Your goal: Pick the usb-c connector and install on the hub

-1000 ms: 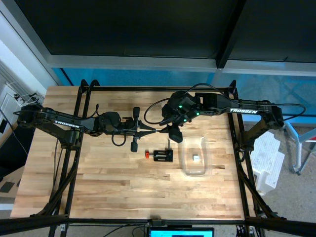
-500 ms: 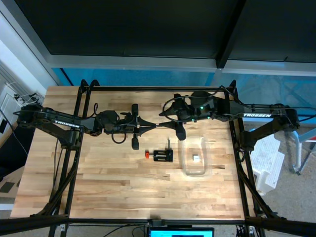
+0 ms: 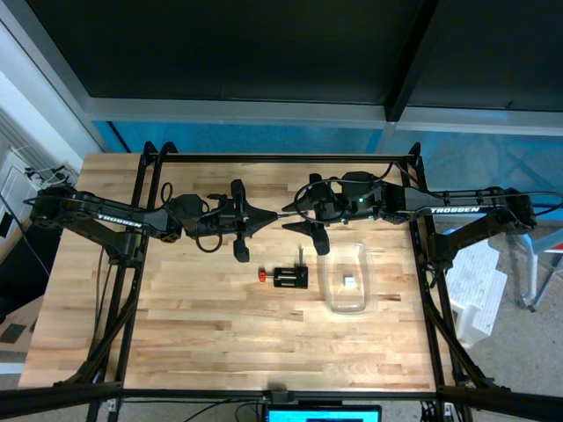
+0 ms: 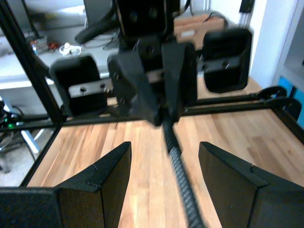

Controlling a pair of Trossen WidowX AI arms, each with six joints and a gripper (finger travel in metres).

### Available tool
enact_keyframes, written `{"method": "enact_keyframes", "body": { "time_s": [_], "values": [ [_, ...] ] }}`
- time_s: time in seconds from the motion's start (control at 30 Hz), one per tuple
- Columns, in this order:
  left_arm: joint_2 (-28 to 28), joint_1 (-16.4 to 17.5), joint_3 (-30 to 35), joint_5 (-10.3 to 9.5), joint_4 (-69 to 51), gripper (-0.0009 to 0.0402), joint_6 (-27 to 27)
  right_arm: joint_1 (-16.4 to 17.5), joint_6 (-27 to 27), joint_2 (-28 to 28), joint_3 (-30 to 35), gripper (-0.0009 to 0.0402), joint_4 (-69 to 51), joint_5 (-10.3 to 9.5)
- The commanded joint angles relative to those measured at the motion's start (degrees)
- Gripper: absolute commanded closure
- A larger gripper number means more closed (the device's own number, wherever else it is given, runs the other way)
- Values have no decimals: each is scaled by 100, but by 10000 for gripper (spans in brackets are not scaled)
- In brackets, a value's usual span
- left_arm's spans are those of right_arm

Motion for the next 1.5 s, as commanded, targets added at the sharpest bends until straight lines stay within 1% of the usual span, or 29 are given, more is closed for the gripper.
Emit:
{"method": "enact_keyframes", "body": {
  "time_s": [0.03,0.23,0.3,0.6,0.97,1.17,1.23,1.37,1.43,1.5],
  "values": [
    [4,0,0,13,-9,393,-31,2,-17,7,4,197,131,-4],
    [4,-2,0,13,0,392,-35,-2,-39,7,2,198,146,-4],
    [4,-2,0,15,26,393,-35,-2,-57,11,2,205,146,-4],
    [4,-4,0,15,28,393,-37,0,-164,11,2,280,151,-7],
    [4,-4,0,15,28,393,-59,0,-271,11,2,350,144,-17],
    [4,-4,0,15,33,393,-63,0,-313,11,2,396,127,-7],
    [4,-4,0,15,33,393,-98,0,-310,11,2,390,127,-7],
    [4,-2,0,11,33,387,-103,0,-317,11,2,394,127,-9],
    [4,-4,0,11,33,376,-103,2,-319,9,2,393,122,-9],
    [-9,-4,0,15,31,355,-101,2,-319,-2,2,394,85,-7]
  ]
}}
